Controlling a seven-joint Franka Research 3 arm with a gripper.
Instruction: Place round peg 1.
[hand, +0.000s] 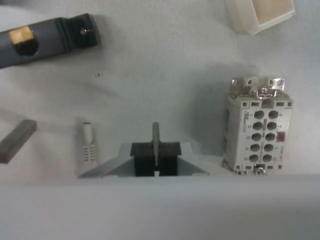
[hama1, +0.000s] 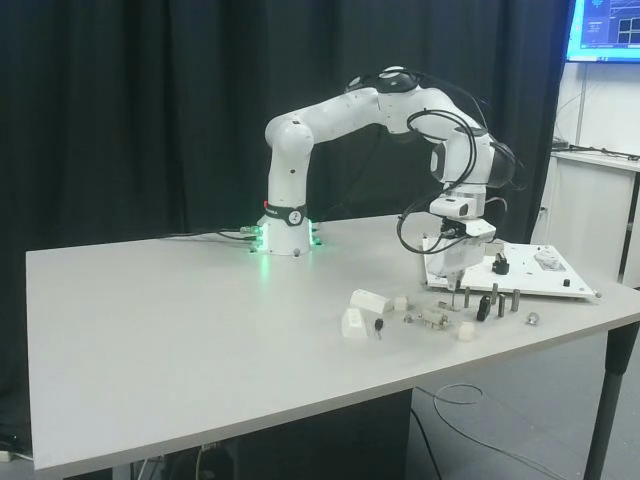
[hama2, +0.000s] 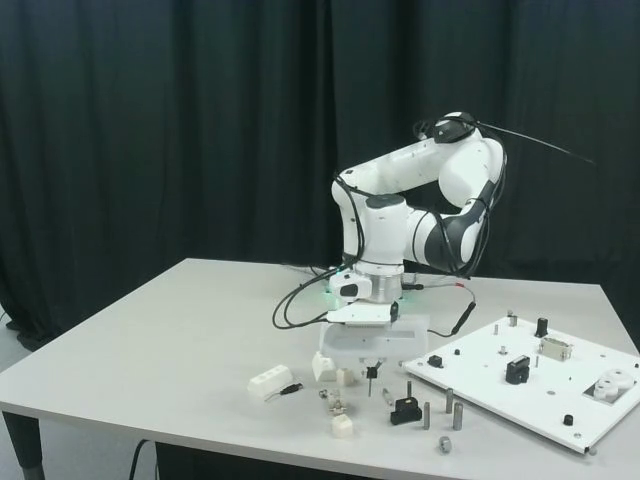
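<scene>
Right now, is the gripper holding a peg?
Yes: in the wrist view the gripper is shut on a thin grey peg, above the grey table.

1. Both room views are evenly and brightly lit from overhead; the grey desk shows only soft, short shadows under the small parts.
2. The black curtain behind stays dark and shows no glare.
3. Green lights glow at the arm's base.
4. The wrist view is dimmer and soft, with a diffuse shadow beside the white connector.
5. Its near foreground is a blurred pale band.
</scene>
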